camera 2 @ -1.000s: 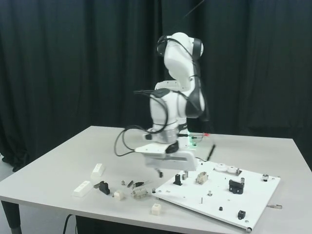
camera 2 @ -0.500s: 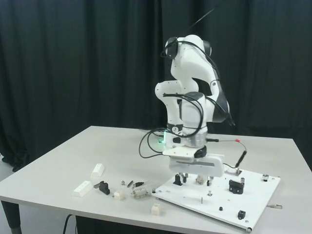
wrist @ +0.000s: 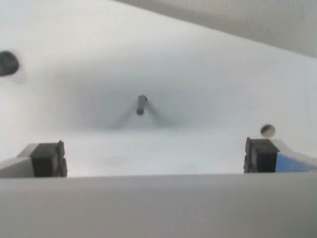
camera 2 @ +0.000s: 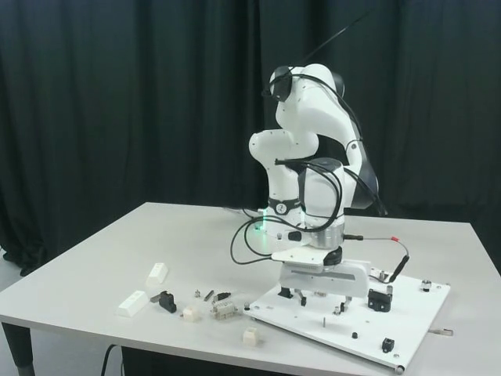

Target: Remove round peg 1.

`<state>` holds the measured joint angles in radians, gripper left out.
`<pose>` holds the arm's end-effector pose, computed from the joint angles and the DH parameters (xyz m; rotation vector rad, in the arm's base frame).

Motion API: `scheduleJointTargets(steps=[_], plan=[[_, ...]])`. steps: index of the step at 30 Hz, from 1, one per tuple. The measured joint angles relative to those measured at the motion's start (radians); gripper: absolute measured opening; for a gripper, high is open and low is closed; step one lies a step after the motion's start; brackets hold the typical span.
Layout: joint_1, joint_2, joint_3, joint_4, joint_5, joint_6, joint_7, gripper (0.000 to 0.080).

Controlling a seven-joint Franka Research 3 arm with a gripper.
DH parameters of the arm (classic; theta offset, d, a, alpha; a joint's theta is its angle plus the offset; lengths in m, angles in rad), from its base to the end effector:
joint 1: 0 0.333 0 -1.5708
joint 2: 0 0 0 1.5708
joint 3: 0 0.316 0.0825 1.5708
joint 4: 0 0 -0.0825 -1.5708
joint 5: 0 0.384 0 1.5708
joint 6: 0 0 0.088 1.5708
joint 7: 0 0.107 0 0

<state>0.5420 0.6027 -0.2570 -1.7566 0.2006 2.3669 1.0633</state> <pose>0.6349 0.2044 0.2372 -2.8284 1.3214 -0.0421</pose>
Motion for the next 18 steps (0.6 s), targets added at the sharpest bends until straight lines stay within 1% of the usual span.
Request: scheduleJointTargets(steps=[8, 18], plan=[[-0.001, 0.033, -0.005, 0.04, -0.002, -0.006, 0.0, 0.08], [-0.001, 0.064, -0.005, 0.078, -0.002, -0.025, 0.0, 0.08]])
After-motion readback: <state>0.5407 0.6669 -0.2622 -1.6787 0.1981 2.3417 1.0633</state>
